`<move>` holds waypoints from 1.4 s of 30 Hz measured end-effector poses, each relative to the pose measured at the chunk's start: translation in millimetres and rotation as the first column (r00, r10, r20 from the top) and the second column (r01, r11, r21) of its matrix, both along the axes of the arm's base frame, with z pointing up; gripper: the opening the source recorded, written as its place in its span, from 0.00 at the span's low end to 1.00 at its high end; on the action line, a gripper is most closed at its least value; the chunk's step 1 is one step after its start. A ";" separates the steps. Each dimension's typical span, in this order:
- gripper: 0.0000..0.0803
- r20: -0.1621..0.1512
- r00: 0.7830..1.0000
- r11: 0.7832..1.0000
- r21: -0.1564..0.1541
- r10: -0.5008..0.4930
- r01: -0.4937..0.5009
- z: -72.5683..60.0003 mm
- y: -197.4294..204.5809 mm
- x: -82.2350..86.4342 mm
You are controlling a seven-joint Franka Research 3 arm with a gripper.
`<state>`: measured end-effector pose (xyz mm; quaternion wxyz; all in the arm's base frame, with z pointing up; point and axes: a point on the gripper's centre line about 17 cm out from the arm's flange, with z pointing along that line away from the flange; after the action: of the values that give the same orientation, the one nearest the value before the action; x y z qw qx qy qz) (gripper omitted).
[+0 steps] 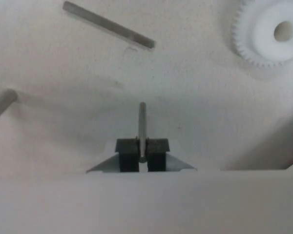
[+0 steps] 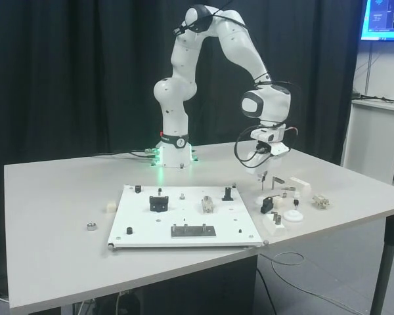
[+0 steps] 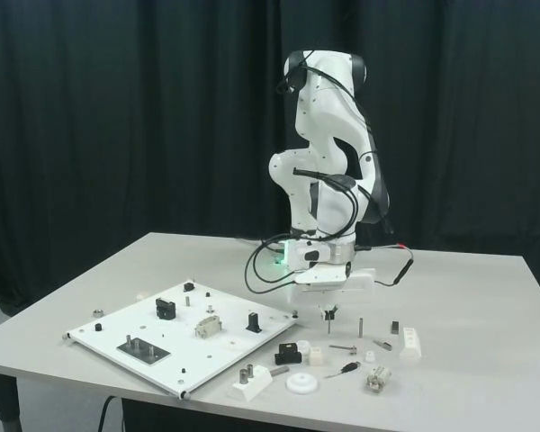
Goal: Place round peg 1.
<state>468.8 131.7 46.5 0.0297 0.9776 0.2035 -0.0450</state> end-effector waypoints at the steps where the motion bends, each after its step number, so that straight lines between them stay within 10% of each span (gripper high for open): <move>1: 0.04 -0.003 1.000 1.000 0.000 0.003 -0.003 0.1 -0.1 -0.2; 34: 0.04 -0.052 0.998 0.999 -0.002 0.037 -0.038 -5.1 -0.6 -2.7; 35: 0.28 -0.052 0.998 0.999 -0.002 0.038 -0.038 -5.0 -0.7 -2.5; 40: 0.28 -0.055 0.998 0.999 -0.001 0.038 -0.038 -4.1 -1.5 -1.8; 41: 0.71 -0.056 0.998 0.999 -0.002 0.037 -0.037 -3.6 -1.6 -1.7; 42: 0.71 -0.058 0.998 0.999 -0.002 0.037 -0.037 -3.1 -1.8 -1.5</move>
<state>467.3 130.0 43.4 0.0259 0.9719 0.2221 -0.0733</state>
